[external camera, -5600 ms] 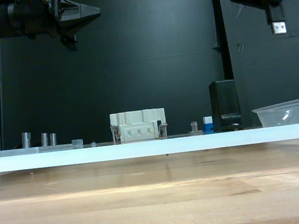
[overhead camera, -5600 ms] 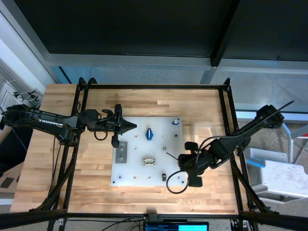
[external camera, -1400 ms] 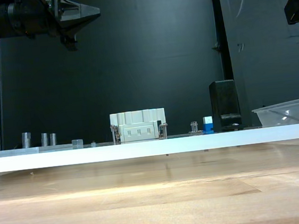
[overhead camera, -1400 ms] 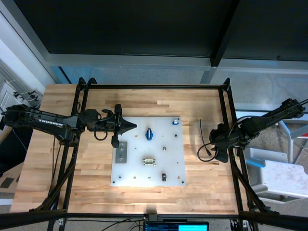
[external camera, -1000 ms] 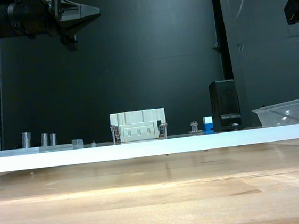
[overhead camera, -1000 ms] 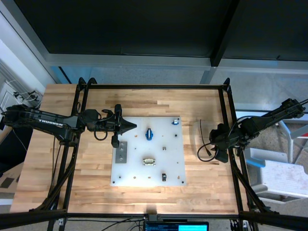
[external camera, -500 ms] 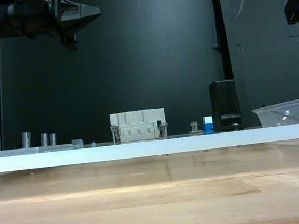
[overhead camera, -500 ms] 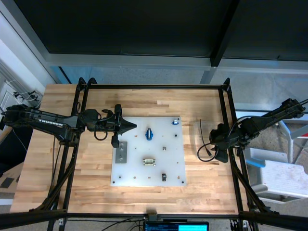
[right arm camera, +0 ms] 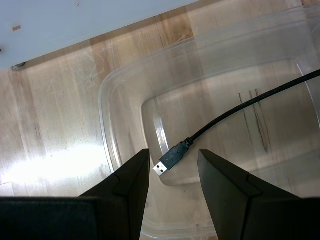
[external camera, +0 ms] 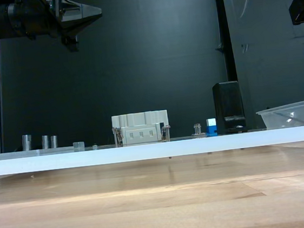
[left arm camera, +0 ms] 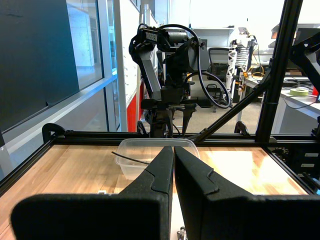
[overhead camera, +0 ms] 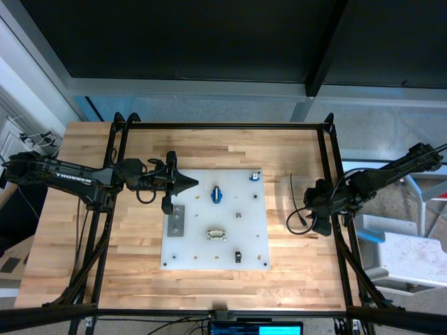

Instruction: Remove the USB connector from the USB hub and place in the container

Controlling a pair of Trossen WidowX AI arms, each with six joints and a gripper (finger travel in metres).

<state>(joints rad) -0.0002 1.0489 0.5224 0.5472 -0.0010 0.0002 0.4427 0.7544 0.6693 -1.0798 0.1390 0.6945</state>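
Hovering: left end effector (overhead camera: 193, 183) together over board (overhead camera: 195, 246), right end effector (right arm camera: 172, 151) apart over container (right arm camera: 103, 96).

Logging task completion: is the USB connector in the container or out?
In: it lies inside the container, free beneath the open right gripper; left gripper, shut, hangs over the board.

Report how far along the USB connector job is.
Done: the USB connector lies inside the container, its plug free. In hand: nothing. The right gripper hangs open above it, and the left gripper is parked shut over the white board's left edge. Left: probably only pulling the right arm away.
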